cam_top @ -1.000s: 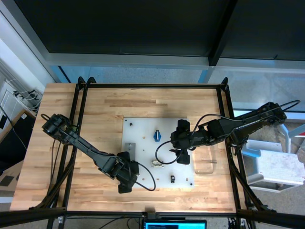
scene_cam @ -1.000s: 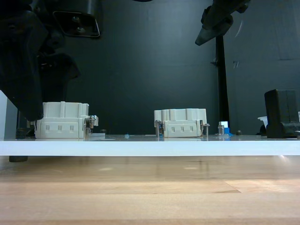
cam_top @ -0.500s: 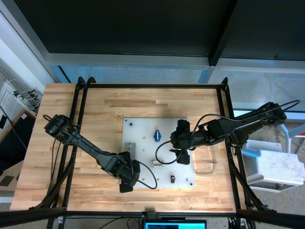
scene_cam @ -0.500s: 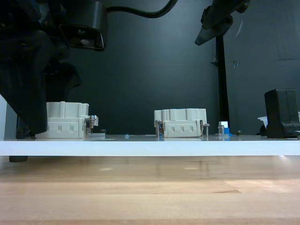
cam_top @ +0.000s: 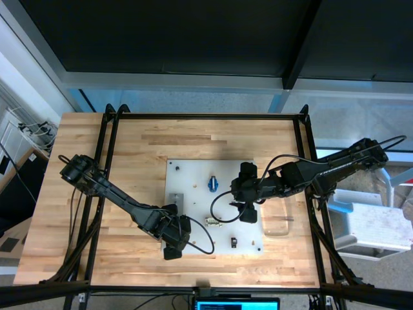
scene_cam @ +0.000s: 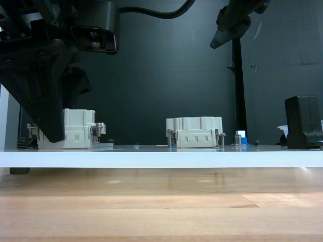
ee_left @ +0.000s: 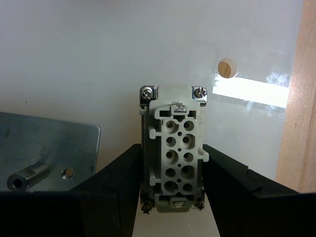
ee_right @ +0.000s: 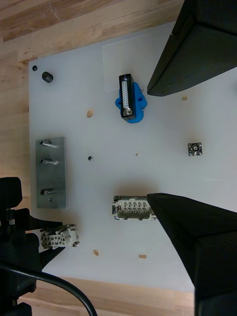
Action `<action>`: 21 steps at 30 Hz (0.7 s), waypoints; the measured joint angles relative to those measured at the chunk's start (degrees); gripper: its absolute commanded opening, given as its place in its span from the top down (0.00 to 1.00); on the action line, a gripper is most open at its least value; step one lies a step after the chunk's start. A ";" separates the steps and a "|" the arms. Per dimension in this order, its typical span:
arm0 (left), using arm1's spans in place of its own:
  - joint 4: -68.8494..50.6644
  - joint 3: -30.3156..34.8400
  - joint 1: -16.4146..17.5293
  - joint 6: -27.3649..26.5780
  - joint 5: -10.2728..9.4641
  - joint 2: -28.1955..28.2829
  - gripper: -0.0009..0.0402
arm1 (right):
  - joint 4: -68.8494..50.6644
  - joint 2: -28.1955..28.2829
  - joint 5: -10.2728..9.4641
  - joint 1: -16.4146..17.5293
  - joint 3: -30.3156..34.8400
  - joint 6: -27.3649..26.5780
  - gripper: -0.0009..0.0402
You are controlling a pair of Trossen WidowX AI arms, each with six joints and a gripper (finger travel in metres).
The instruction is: Pick the HAN10E connector and install in the HAN10E hub
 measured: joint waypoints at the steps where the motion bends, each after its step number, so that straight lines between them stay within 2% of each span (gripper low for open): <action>1: 0.02 0.00 0.00 0.02 0.24 0.00 0.75 | 0.00 0.00 0.00 0.00 0.00 0.00 0.31; 11: 1.70 -0.09 0.24 0.04 0.44 -0.79 0.89 | 0.00 0.00 -0.04 0.13 0.00 0.00 0.31; 13: 1.49 0.28 0.22 0.09 -1.77 -1.64 0.91 | 0.00 -0.15 -0.44 0.17 0.00 -0.02 0.31; 14: 1.38 0.61 0.22 0.13 -2.86 -2.05 0.91 | -0.02 -0.44 -1.29 0.20 0.00 0.00 0.31; 17: 1.16 1.92 0.31 2.10 -7.10 -3.10 0.92 | -0.02 -1.46 -2.49 0.17 0.00 0.02 0.31; 21: 1.11 3.72 0.63 7.02 -14.29 -5.01 0.93 | -0.02 -3.08 -2.45 0.13 0.00 -0.66 0.31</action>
